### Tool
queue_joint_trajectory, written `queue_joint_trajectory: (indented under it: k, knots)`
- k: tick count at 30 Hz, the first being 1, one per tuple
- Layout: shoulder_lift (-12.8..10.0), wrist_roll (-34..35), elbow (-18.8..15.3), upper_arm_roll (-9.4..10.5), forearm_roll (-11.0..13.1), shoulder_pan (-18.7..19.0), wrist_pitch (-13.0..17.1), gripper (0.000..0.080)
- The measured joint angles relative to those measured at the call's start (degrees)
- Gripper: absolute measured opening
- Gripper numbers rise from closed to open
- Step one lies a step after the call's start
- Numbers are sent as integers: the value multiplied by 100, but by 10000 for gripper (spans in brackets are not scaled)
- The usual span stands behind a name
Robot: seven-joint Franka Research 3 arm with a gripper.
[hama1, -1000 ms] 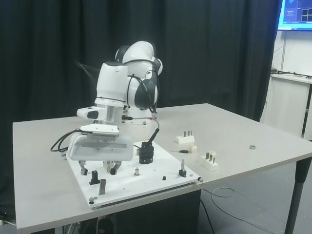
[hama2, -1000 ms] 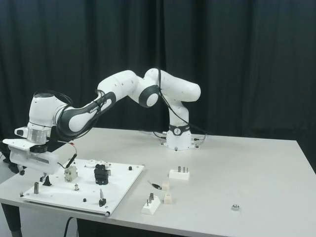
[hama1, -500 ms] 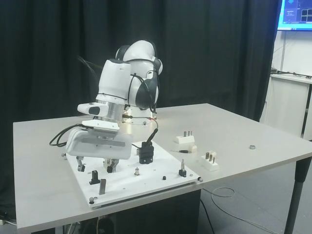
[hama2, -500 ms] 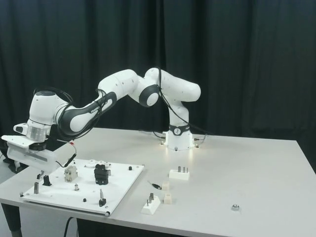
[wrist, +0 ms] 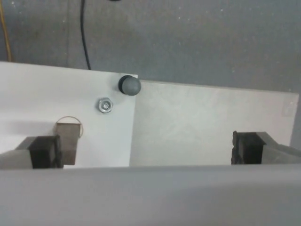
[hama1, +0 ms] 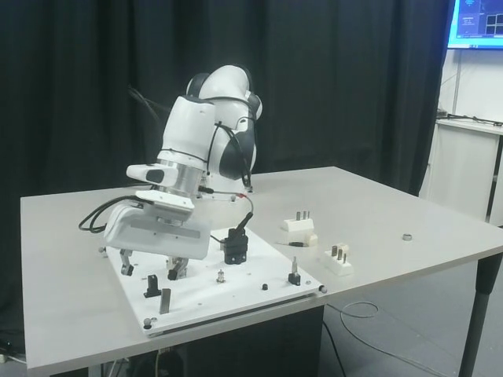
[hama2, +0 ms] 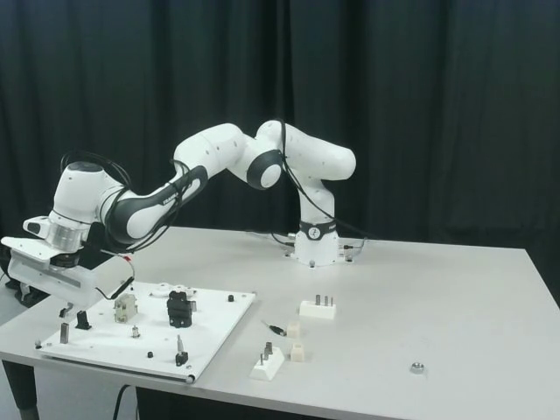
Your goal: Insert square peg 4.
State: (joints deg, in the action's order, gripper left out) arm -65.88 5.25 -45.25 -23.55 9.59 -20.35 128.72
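Note:
An upright grey square peg (hama1: 165,300) stands near the front left corner of the white board (hama1: 236,294). The second room view shows the peg (hama2: 65,332) at the board's (hama2: 210,324) left end. My gripper (hama1: 151,269) hangs tilted just above the board, behind the peg, open and holding nothing. It is the low hand (hama2: 63,308) in the second room view. In the wrist view the peg (wrist: 67,141) sits in a round outline beside one black fingertip (wrist: 44,151); the gripper (wrist: 146,149) spans the board's (wrist: 37,99) edge.
A black knob (wrist: 129,85) and a nut (wrist: 105,105) mark the board's corner. A small black part (hama1: 151,287) stands by the peg. A black block (hama1: 234,247), small posts (hama1: 293,275) and white holders (hama1: 299,228) (hama1: 339,259) lie to the right.
The wrist has tilted over and the hand has drawn back and up a little from the peg, toward the board's far left side. The fingers stay open.

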Motion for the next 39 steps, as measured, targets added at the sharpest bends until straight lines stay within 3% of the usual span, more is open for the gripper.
queue_joint_trajectory:
  k: [17,39]
  knots:
    - [-19,142,-70,153,-374,-55,161,800]
    - [-84,184,-85,203,-444,-108,244,800]
